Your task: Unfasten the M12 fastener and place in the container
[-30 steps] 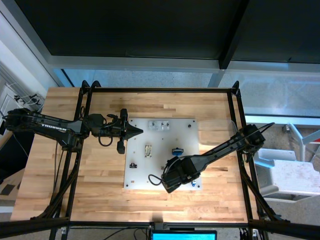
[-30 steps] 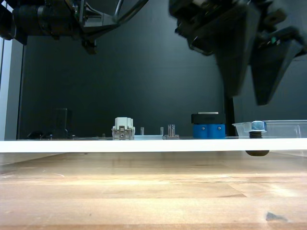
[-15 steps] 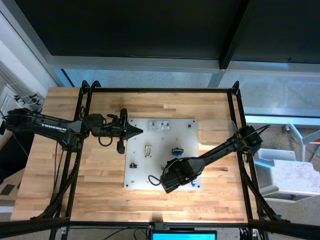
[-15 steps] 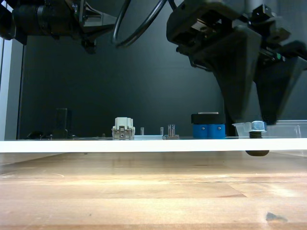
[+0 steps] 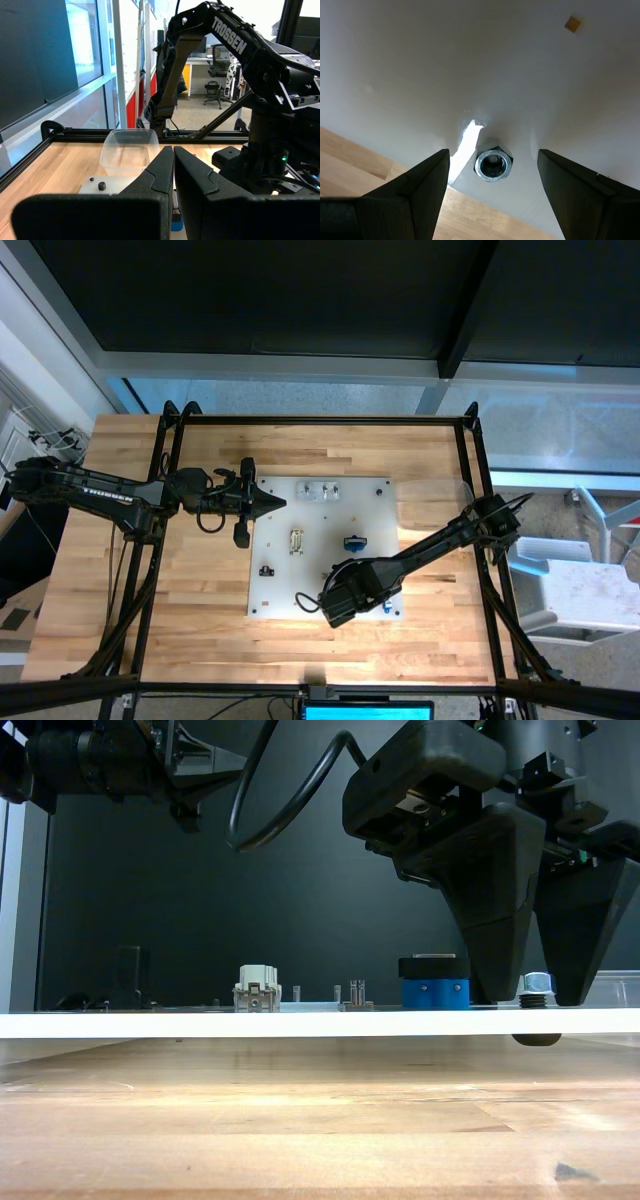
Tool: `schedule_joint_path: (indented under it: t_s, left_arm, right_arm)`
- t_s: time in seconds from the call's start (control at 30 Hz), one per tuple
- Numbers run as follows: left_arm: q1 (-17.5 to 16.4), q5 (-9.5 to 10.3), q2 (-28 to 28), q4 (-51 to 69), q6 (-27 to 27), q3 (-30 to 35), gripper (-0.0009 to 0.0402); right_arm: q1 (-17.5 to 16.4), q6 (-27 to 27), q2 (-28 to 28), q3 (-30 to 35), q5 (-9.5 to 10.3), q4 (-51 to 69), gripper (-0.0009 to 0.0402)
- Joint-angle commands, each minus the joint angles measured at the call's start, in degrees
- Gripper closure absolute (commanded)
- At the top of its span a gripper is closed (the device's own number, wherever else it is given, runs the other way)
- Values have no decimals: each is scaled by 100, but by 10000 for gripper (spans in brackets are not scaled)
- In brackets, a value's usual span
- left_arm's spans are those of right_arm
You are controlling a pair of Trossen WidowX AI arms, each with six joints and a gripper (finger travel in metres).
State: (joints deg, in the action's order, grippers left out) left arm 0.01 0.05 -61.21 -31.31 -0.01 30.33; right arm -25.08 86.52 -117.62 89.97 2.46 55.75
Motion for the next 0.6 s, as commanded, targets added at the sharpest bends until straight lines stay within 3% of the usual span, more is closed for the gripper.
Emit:
schedule_joint_path:
  t_s: [0.03,0.6]
  left_arm:
    - [0,0,0,-4,0,0,393]
    - [0,0,0,-4,0,0,393]
  right_arm:
    - [0,0,9,9,15,7,173]
    - [7,-9,20,9,13,-2,310]
